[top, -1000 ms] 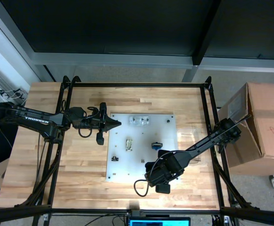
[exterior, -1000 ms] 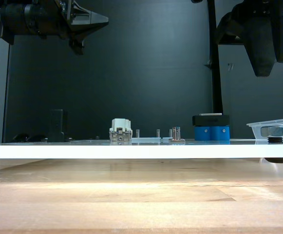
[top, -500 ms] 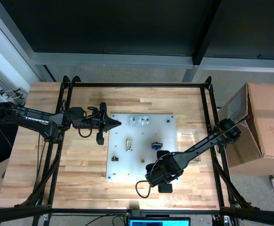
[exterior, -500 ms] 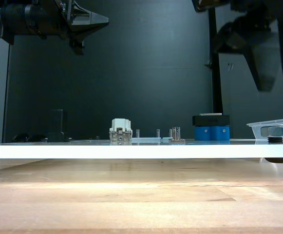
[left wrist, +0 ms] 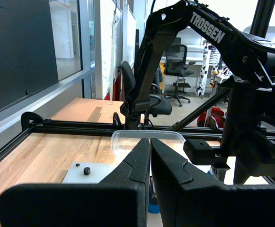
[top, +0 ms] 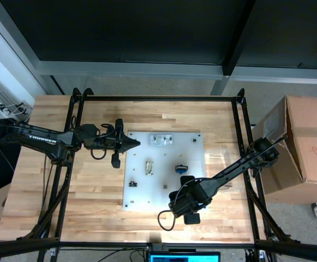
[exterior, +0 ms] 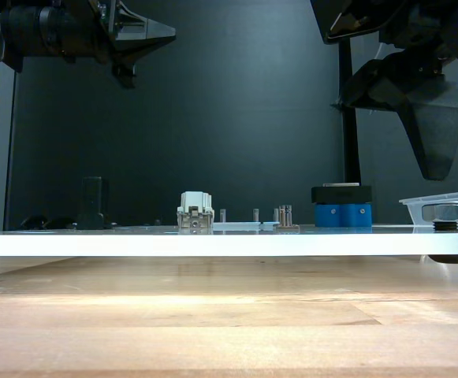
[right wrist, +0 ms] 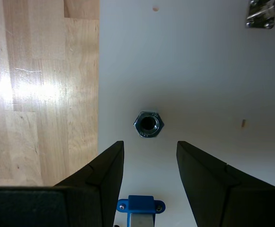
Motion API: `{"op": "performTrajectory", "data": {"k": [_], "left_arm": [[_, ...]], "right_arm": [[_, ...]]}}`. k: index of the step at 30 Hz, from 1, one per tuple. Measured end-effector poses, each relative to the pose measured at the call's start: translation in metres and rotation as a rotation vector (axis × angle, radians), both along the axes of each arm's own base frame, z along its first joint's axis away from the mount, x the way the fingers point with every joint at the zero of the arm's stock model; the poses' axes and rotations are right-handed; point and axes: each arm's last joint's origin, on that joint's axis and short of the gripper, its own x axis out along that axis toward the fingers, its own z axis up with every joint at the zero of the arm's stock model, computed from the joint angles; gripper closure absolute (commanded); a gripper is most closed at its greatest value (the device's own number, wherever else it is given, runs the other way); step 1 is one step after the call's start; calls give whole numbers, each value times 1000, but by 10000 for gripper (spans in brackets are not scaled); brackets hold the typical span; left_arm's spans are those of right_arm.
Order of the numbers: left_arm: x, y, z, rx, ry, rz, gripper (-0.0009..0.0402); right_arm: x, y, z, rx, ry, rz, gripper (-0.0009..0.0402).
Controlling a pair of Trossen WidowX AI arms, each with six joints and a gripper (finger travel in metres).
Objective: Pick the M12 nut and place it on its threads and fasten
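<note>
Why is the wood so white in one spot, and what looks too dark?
Right wrist view: glare whitens the wooden table beside the open right gripper, above the small silver nut on its black stud. Low view: both grippers are dark silhouettes. High view: shut left gripper at the white board's left edge, evenly lit.

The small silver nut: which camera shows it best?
Right wrist view: the open right gripper hangs above the small silver nut, showing its hexagon. The low view shows it side-on, on its black ribbed stud. In the high view the right arm hides it. The shut left gripper's camera, by the white board's left edge, misses it.
</note>
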Motion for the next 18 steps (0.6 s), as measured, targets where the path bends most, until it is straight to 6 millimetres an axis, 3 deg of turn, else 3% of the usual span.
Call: {"op": "performTrajectory", "data": {"k": [18], "left_arm": [[0, 0, 0, 0, 0, 0, 393]], "right_arm": [[4, 4, -10, 16, -8, -67, 240]]}}
